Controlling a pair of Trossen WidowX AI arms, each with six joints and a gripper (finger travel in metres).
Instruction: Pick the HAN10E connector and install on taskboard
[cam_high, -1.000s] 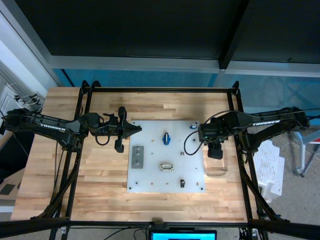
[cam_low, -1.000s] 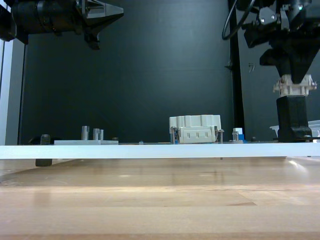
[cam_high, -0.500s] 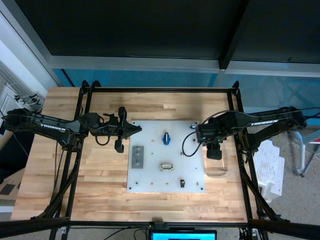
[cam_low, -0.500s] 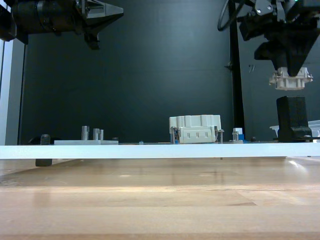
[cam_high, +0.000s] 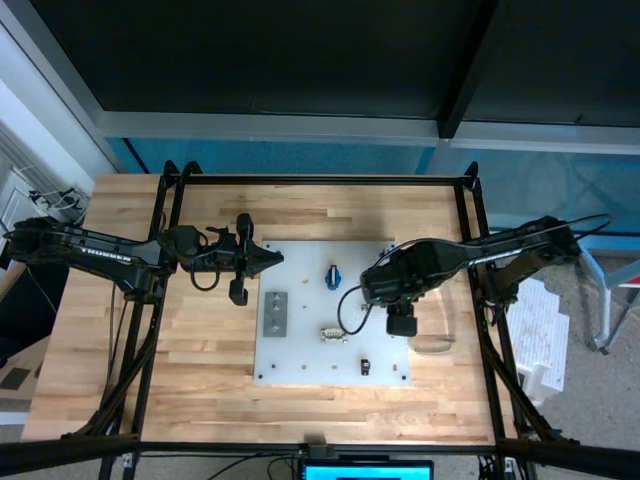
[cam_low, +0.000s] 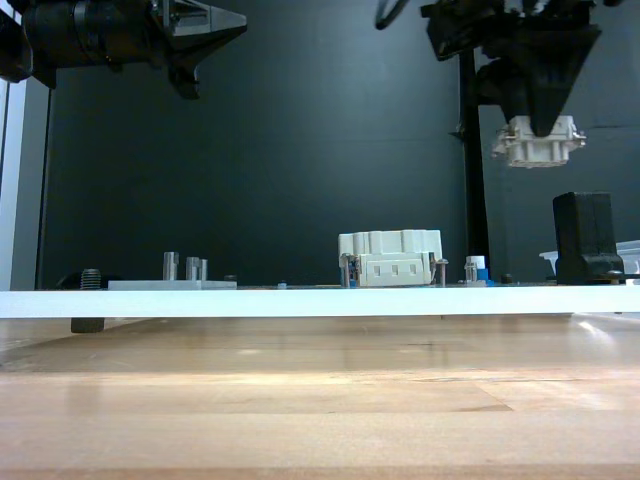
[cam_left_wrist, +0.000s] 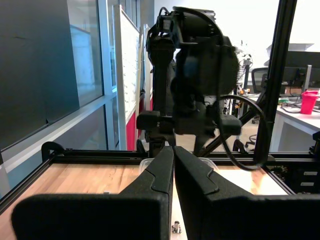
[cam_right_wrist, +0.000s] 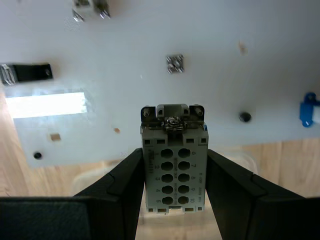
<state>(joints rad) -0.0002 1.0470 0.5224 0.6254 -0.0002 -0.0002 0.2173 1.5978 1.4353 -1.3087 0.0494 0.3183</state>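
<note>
Beige HAN10E connector (cam_right_wrist: 173, 165), clamped in the right gripper (cam_right_wrist: 173, 156), is hanging right of the taskboard (cam_high: 300, 365) socket (cam_high: 334, 335); the clenched left gripper (cam_left_wrist: 173, 152) is hovering left.

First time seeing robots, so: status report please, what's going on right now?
Right gripper shut on the HAN10E connector, held high over the taskboard's right side. Left gripper shut, hanging high by the board's left edge. Path to board looks open.

Wooden bench (cam_high: 150, 370); white taskboard (cam_high: 300, 365) flat at centre, clear plastic tray (cam_high: 442, 345) just beside its right edge.
</note>
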